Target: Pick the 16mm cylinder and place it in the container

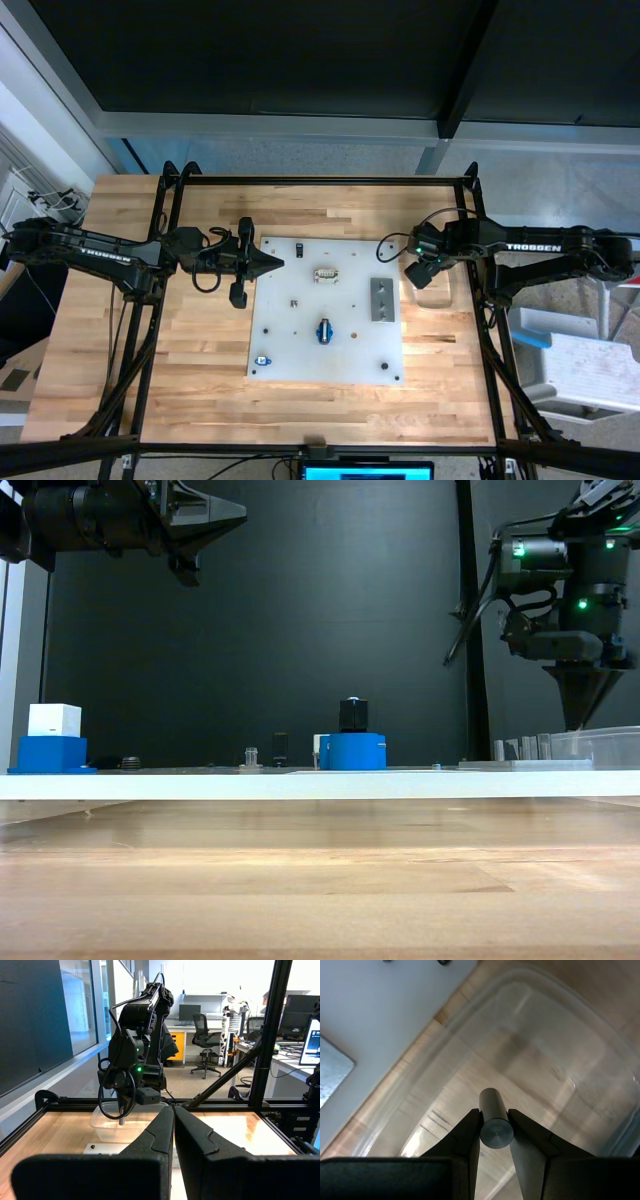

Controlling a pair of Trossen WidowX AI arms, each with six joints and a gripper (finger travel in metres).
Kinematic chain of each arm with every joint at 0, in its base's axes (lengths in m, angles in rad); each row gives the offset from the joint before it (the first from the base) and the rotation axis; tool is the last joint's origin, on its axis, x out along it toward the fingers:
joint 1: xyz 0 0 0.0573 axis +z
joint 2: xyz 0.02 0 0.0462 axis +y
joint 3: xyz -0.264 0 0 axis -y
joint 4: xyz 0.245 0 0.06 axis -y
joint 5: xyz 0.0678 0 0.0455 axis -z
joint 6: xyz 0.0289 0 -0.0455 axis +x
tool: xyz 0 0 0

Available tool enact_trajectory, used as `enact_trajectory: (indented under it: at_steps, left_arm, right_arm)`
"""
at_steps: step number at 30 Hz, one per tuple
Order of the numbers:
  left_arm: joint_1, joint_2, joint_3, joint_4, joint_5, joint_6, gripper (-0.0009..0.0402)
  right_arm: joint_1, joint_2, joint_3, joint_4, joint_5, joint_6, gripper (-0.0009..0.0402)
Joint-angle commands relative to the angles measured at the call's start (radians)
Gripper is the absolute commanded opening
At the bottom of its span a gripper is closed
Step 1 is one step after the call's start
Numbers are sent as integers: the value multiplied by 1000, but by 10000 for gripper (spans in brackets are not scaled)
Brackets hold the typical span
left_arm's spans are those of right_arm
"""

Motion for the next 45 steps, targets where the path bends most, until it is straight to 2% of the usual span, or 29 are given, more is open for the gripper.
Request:
enact_trajectory:
  at_steps: [1, 4, 25, 45]
  left_arm:
    - [0, 0, 0, 0, 0, 0, 0]
    - [0, 0, 0, 0, 0, 0, 0]
    - [0, 0, 0, 0, 0, 0, 0]
    - [0, 0, 0, 0, 0, 0, 0]
  right_arm:
    - [2, -11, -16, -2, -10, 27, 12]
    - [5, -12, -20, -12, -27, 26, 12]
    - [24, -10, -34, -26, -27, 18, 16]
    - [41, -10, -12, -61, -31, 25, 210]
